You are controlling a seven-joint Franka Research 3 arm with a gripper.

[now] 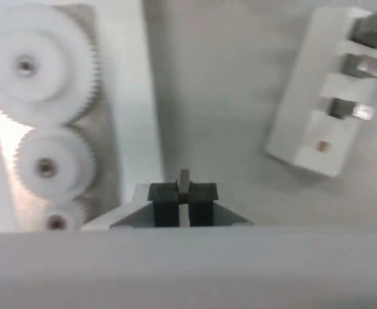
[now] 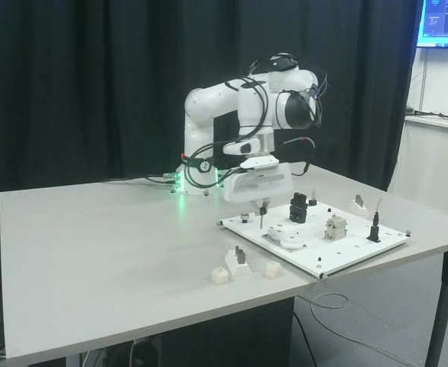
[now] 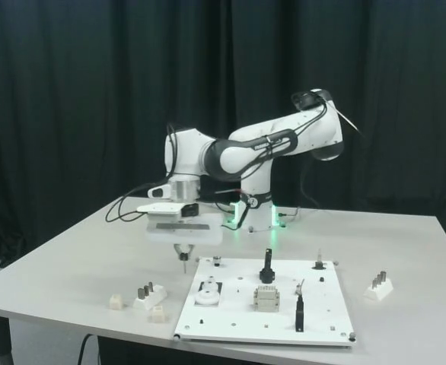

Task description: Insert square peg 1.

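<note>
The black-fingered gripper is closed on a small grey metal square peg, held above the grey counter beside the white board's edge. Nearby sit toothed white plastic gears and a white slotted peg holder. The white arm reaches forward, wrist down.
</note>
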